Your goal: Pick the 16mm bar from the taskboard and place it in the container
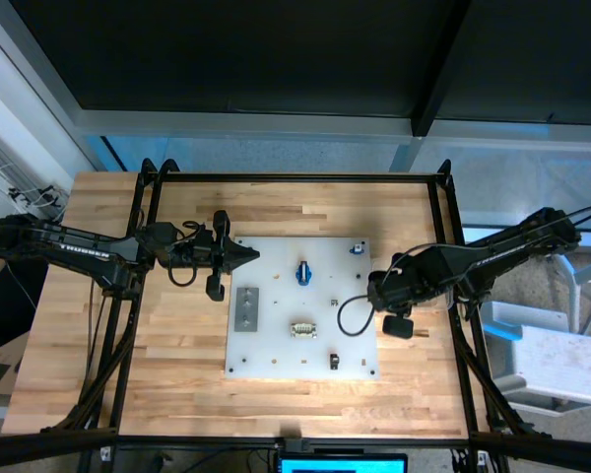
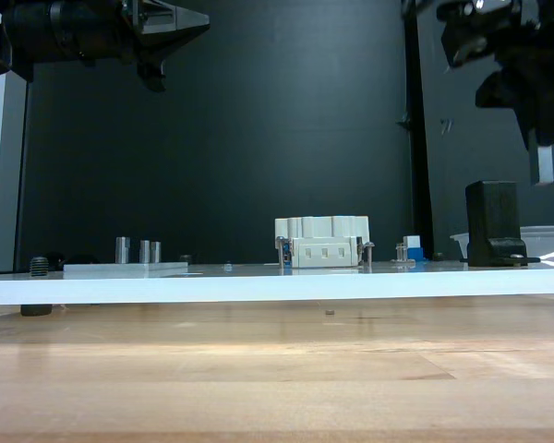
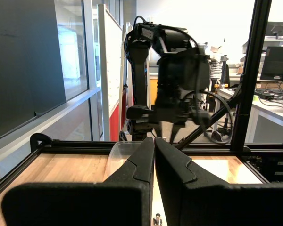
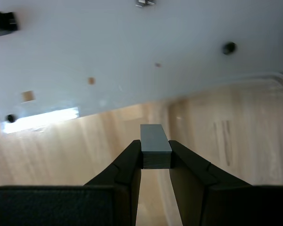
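The white taskboard [image 1: 276, 350] lies in the middle of the table, carrying a grey metal block [image 1: 247, 307], a blue knob [image 1: 303, 273], a connector [image 1: 302, 329] and a black part [image 1: 334, 361]. My right gripper [image 4: 155, 151] is shut on the grey 16mm bar [image 4: 155, 139], held off the surface over the wood just past the board's right edge. The bar [image 2: 540, 166] hangs well above the board's level. The clear container [image 4: 273, 77] lies beside it; whether the bar is over its rim I cannot tell. My left gripper [image 1: 251, 256] hovers shut and empty over the board's far left corner.
A black frame [image 1: 443, 212] rails the table on all sides. A white-and-blue bin [image 1: 542, 345] stands off the table to the right. A screen [image 1: 343, 463] sits at the near edge. Bare wood [image 1: 177, 374] runs left of and in front of the board.
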`<state>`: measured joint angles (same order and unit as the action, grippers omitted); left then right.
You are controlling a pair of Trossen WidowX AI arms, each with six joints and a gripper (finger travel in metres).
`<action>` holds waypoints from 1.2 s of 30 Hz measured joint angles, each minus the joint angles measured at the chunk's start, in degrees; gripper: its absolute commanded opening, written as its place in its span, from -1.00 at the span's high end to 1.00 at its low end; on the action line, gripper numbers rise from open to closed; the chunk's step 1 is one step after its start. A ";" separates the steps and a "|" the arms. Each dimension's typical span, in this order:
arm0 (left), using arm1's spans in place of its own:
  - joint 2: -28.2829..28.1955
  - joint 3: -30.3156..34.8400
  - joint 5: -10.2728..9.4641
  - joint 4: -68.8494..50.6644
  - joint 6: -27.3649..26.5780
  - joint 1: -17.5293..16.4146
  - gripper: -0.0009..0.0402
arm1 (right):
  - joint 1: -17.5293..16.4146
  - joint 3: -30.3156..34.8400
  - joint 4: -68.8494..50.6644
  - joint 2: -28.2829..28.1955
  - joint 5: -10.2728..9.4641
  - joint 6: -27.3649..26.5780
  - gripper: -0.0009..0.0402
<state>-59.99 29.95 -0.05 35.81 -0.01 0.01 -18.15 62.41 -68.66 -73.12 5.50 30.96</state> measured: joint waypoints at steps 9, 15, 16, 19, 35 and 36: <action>0.00 0.00 0.00 0.02 0.00 0.00 0.96 | 5.60 -5.88 0.11 5.75 -0.11 -1.38 0.90; 0.00 -0.02 0.02 0.00 0.00 0.00 0.96 | 9.81 -9.35 0.17 8.24 -0.11 -2.67 0.90; 0.00 0.00 0.00 0.00 -0.02 0.00 0.96 | 10.54 -9.97 0.15 8.66 -0.11 -2.82 0.90; 0.00 0.00 0.00 0.02 0.00 0.00 0.96 | 12.55 -11.52 0.13 9.40 -0.11 -2.86 0.90; 0.00 0.00 0.00 0.02 0.00 0.00 0.96 | 17.46 -15.17 0.39 9.86 -0.11 -2.97 0.90; 0.00 -0.02 0.02 0.00 -0.02 0.00 0.96 | 17.46 -15.17 0.39 9.86 -0.15 -2.97 0.90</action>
<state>-59.99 29.93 -0.03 35.81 -0.03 0.01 -0.69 47.24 -68.27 -63.26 5.34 27.99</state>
